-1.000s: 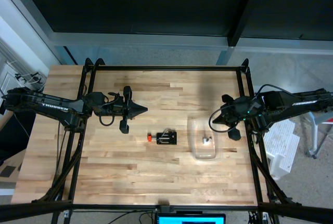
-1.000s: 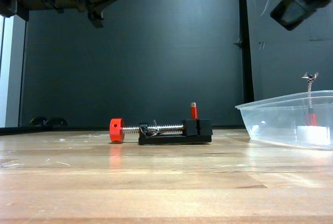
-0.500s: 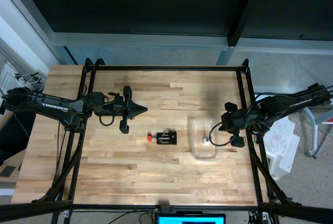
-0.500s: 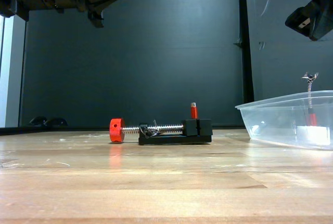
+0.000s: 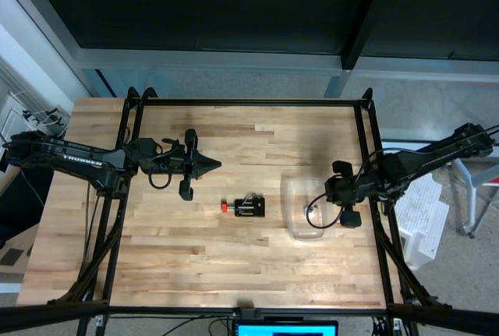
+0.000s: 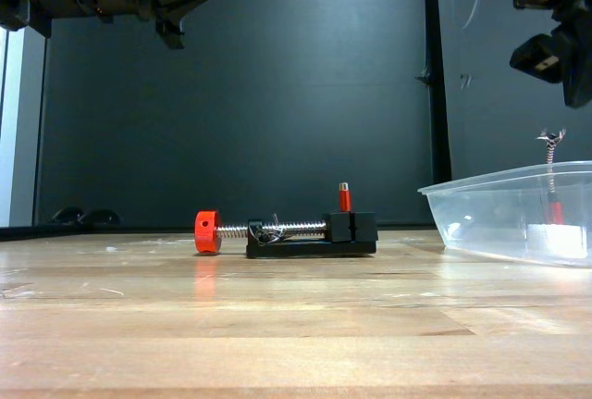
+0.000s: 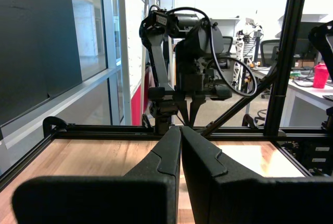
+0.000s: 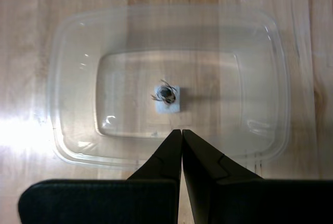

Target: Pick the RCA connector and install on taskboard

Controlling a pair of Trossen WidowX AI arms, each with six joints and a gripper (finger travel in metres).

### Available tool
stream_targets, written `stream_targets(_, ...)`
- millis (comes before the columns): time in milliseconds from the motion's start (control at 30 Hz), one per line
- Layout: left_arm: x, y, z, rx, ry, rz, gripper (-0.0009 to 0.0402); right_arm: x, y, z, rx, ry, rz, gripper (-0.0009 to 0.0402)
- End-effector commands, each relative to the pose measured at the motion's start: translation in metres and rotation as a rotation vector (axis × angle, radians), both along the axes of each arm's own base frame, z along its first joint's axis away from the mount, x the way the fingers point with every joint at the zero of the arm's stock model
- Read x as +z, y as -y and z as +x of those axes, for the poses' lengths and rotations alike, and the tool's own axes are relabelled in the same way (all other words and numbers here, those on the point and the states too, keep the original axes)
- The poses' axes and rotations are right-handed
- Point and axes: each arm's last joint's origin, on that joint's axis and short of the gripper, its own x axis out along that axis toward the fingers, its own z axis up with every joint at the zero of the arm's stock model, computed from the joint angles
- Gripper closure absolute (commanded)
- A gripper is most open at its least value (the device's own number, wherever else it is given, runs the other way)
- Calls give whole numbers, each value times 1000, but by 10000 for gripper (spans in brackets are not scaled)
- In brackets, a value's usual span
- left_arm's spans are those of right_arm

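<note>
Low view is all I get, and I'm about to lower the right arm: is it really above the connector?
Observer: The right gripper looks straight down into the clear tray; the RCA connector stands in a white block at the tray's middle.
Operator: Fingers open?
Observer: No, shut, tips together.
Operator: And the other arm?
Observer: The left gripper is shut, above the table behind and left of the taskboard.

right hand: hovering pinched closed over the tray, its walls ringing the RCA connector
left hand: hanging high, pinched closed, well off the taskboard
counter: lying open between taskboard and tray
</note>
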Motion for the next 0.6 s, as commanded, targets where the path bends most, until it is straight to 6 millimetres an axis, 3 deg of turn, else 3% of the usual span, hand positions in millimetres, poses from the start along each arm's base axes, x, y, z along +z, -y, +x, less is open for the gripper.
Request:
stream_targets(33, 0, 0, 0, 0, 0, 0, 393, -10, -2, 0, -3, -3, 4, 385)
stream_targets(433, 0, 0, 0, 0, 0, 0, 393, -32, -6, 5, -54, 47, 8, 278)
stream_targets(600, 0, 0, 0, 0, 0, 0, 393, -41, -8, 10, -54, 56, 9, 257)
